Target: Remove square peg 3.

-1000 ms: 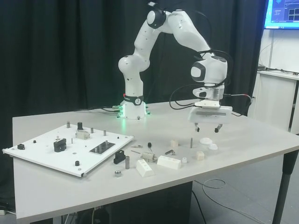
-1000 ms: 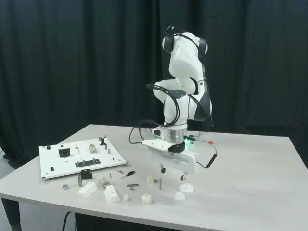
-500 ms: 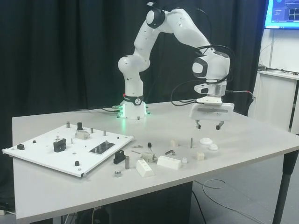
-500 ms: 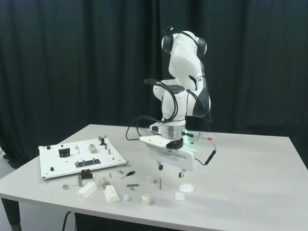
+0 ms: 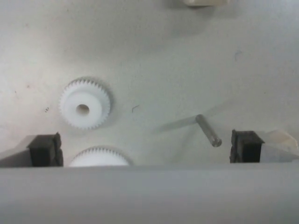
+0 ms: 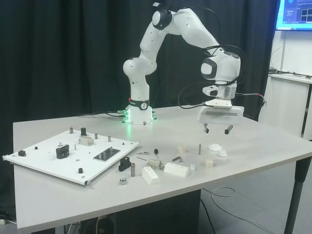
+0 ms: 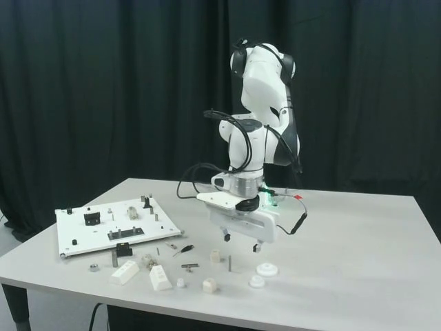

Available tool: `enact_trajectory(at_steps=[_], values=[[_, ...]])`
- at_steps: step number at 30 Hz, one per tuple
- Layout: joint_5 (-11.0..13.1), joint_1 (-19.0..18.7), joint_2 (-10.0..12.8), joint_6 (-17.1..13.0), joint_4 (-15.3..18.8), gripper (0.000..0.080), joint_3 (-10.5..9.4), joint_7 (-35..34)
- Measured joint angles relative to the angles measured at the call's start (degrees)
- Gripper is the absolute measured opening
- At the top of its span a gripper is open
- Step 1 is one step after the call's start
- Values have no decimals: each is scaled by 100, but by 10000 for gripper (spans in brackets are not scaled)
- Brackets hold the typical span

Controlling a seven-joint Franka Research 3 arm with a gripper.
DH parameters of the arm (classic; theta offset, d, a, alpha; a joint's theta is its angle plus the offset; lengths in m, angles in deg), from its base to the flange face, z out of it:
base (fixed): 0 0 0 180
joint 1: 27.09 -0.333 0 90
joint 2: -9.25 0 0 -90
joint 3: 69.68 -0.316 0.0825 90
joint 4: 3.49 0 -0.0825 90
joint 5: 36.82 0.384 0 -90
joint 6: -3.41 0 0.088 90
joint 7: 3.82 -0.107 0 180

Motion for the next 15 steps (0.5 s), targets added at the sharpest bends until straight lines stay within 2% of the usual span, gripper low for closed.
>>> enact_trajectory(at_steps=[15], values=[[-2,45,12,14,-6,800,-2,78]])
